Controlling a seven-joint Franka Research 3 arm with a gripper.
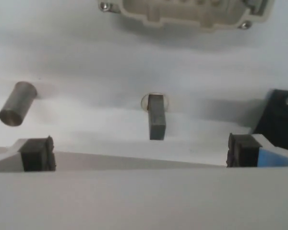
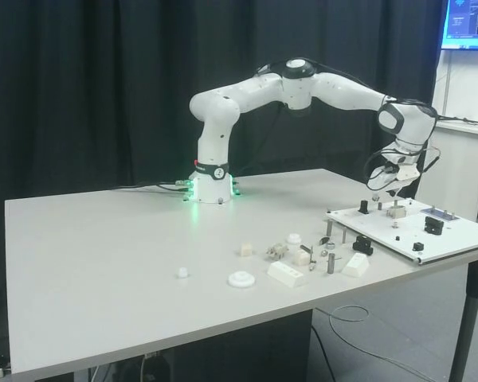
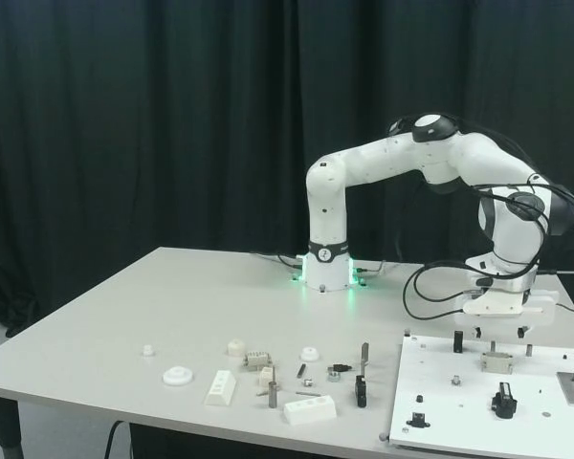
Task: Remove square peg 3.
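I've got the gripper (image 1: 140, 154) hovering jaws wide apart and empty directly above square peg 3 (image 1: 156, 117), which stands upright in its socket on the white board (image 1: 110, 62), centred between the fingertips, so I expect a straight descent.

matt grey metal square peg (image 1: 156, 120), smooth white board (image 1: 110, 62)

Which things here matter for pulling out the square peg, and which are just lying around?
Part of the job:
- square peg, standing in the white board
- gripper, open above the peg

Lying about:
- round peg beside it
- connector block on the board
- loose small parts on the grey table
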